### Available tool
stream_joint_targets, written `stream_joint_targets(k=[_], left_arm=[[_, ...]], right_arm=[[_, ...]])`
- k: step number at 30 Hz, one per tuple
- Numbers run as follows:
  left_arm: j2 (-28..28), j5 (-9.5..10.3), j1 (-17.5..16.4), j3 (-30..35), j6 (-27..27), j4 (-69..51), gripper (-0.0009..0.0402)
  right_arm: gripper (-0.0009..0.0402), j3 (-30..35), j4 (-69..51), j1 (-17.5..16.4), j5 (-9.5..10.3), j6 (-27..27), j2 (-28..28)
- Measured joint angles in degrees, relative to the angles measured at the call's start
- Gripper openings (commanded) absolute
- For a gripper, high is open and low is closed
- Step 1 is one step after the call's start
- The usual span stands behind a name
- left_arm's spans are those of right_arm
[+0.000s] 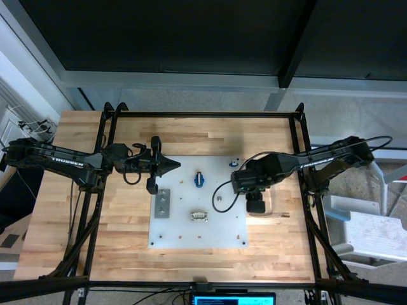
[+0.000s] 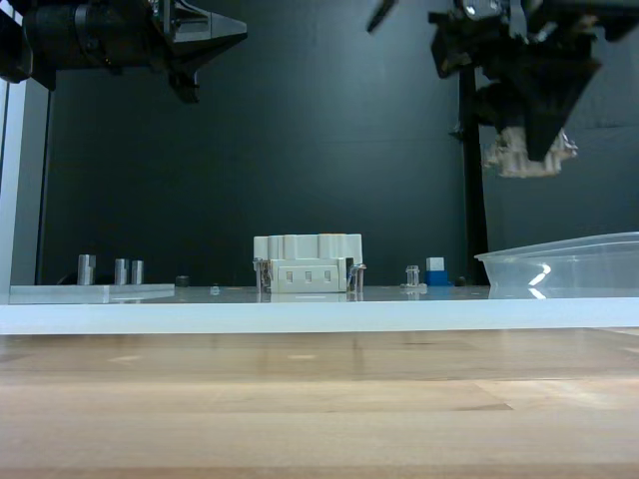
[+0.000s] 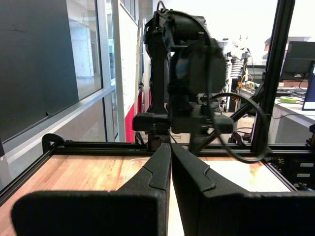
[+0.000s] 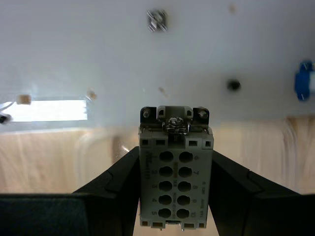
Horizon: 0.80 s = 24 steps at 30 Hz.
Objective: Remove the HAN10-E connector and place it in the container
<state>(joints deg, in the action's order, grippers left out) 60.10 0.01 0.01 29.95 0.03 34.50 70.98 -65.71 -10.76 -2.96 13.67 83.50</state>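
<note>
HAN10-E connector (image 4: 176, 172): clamped between the two fingers of the right gripper (image 4: 175, 153), off the board, socket face with its two numbered rows of holes turned to the wrist camera, metal bracket and screw at its free end.
Connector position, low view: hangs in the air at upper right of the frame, above the container (image 2: 564, 261) and not touching it.
Right gripper, high view: right of centre, pointing down at the right edge of the white board (image 1: 203, 236).
Container: clear tray at right of the low view, resting on the table beside the board; its contents cannot be told.
Left gripper (image 3: 170, 147): fingers pressed together, nothing between them; held high at upper left of the low view, pointing across toward the right arm, above the board's upper left part in the high view.
Second beige block (image 1: 199, 217): sits on the board, lower centre in the high view.
Grey plate (image 1: 163, 204): flat on the board's left side.
Blue clip (image 1: 199, 179): upright near board centre.
</note>
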Motion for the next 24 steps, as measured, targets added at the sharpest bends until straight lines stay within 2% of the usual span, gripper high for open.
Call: stream_joint_targets(k=[11, 18, 24], left_arm=[[0.0, 0.02, 0.0, 0.0, 0.0, 0.0, 0.0000], [0.0, 0.00, 0.0, 0.0, 0.0, 0.0, 0.0000], [0.0, 0.00, 0.0, 0.0, 0.0, 0.0, 0.0000]], right_arm=[[0.0000, -9.9, 0.5, 3.7, 0.02, 0.0, -7.5], [0.0000, -12.2, 0.6, 6.3, 0.00, 0.3, -8.2], [0.0000, -16.4, 3.0, 8.3, -0.33, 4.7, -8.2]])
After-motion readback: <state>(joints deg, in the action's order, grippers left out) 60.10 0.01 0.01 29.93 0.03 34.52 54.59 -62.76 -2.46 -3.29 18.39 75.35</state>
